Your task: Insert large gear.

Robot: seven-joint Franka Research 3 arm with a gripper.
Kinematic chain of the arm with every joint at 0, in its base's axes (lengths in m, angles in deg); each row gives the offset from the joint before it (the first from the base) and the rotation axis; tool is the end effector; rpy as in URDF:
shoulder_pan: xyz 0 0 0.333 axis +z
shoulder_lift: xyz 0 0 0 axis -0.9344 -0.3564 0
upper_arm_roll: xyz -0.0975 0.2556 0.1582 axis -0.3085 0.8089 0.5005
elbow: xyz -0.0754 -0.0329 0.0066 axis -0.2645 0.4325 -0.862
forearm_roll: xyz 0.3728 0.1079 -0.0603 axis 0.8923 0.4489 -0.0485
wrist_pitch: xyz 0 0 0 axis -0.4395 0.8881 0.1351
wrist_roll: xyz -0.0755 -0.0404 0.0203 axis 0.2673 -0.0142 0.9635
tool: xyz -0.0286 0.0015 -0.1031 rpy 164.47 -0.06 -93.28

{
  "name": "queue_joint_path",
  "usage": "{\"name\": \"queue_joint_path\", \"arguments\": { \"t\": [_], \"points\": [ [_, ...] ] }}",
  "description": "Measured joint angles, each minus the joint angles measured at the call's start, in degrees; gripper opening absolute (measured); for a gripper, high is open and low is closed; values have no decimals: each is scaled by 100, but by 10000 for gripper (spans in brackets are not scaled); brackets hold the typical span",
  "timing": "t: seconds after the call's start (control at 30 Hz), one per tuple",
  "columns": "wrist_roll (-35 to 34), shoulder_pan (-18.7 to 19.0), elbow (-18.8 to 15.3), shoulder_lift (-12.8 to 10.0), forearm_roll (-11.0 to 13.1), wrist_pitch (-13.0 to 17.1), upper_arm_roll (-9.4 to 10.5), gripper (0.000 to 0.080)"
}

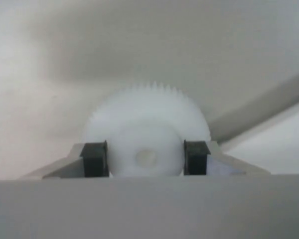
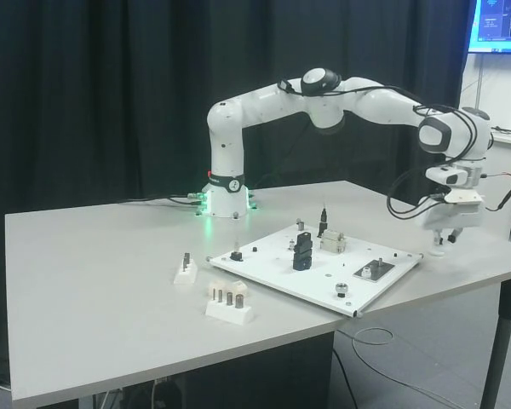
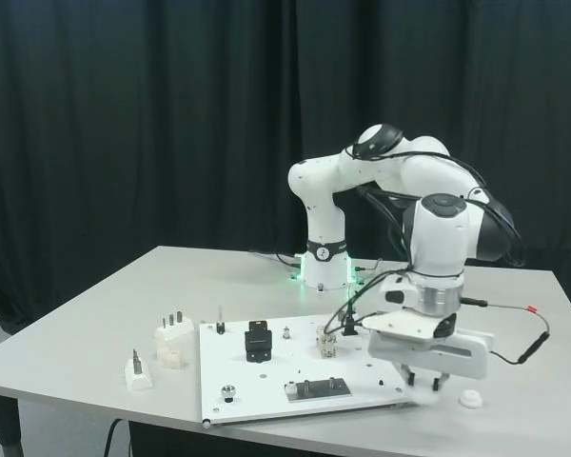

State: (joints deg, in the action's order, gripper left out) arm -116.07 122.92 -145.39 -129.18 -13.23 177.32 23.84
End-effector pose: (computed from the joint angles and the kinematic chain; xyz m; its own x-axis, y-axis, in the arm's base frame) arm 0.7010 0.3033 0.2592 0.6108 -0.7918 -0.0049 -0.7890 -0.6091 0.0809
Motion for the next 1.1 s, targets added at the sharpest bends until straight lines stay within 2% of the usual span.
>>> {"name": "queue_joint_path", "arguments": {
  "t": [0.23, 0.47, 0.7, 1.1],
  "points": [
    [132, -69, 5, 3, -86, -326, -260, 326],
    [245, -218, 5, 4, -135, -571, -419, 326],
    [279, -406, -1, 4, -164, -735, -492, 326],
    [385, -724, -96, 3, -161, -930, -495, 326]
  ]
}}
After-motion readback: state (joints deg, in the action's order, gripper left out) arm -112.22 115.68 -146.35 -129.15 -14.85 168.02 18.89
